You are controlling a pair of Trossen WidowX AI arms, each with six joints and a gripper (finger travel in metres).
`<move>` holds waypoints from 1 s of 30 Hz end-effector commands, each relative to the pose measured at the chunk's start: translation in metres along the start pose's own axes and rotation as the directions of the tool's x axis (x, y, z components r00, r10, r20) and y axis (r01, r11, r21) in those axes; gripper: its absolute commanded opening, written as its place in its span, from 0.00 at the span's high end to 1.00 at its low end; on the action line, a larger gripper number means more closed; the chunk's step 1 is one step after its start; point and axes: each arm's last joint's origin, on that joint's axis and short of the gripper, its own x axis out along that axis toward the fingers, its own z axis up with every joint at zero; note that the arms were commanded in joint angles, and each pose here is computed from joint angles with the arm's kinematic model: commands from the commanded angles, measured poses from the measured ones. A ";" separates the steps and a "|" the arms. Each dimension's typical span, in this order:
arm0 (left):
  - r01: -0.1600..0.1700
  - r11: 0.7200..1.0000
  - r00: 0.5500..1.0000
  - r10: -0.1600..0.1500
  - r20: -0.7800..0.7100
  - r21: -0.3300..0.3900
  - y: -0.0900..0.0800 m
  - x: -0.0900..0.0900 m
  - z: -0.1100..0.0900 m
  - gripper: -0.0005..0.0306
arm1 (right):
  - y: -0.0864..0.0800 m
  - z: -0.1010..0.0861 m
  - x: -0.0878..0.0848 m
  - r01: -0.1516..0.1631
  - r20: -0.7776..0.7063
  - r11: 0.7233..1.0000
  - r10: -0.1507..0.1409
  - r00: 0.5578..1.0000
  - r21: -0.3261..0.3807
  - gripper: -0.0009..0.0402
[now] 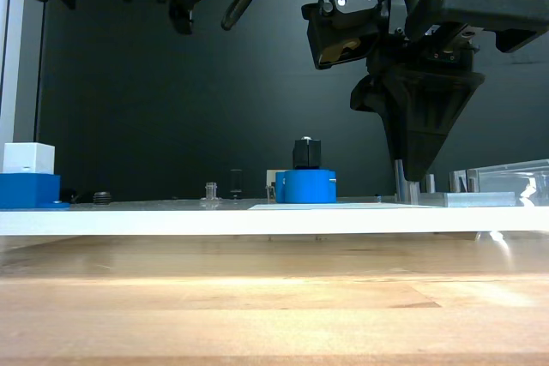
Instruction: Pick the 16mm cylinder and install on the taskboard
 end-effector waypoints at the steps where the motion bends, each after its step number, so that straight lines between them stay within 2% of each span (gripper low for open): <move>1: 0.000 1.000 1.000 0.000 0.001 0.000 0.000 0.000 0.000 0.98 | 0.000 0.000 -0.001 0.004 0.001 1.000 -0.004 1.000 -0.002 0.82; 7: 0.000 1.000 1.000 0.000 0.000 0.000 0.000 0.000 0.000 0.98 | -0.001 0.000 -0.002 0.004 0.002 1.000 -0.004 1.000 -0.002 0.61; 12: 0.000 1.000 1.000 0.000 0.000 0.000 0.000 0.000 0.000 0.98 | -0.001 -0.001 -0.005 0.008 0.009 1.000 -0.008 1.000 -0.002 0.51; 14: 0.000 1.000 1.000 0.000 -0.001 0.000 0.000 0.000 0.000 0.98 | -0.002 -0.002 -0.009 0.027 0.017 1.000 -0.027 0.999 -0.002 0.49; 15: 0.000 1.000 1.000 0.000 0.000 0.000 0.000 0.000 0.000 0.98 | -0.003 -0.003 -0.012 0.027 0.022 1.000 -0.027 0.999 -0.001 0.49; 24: 0.000 1.000 1.000 0.000 0.000 0.000 0.000 0.000 0.000 0.98 | -0.016 -0.013 -0.041 0.012 0.072 1.000 -0.014 0.997 0.020 0.48; 30: 0.000 1.000 1.000 0.000 -0.001 0.000 0.000 0.000 0.000 0.98 | -0.018 -0.019 -0.045 0.011 0.075 1.000 -0.012 0.997 0.018 0.48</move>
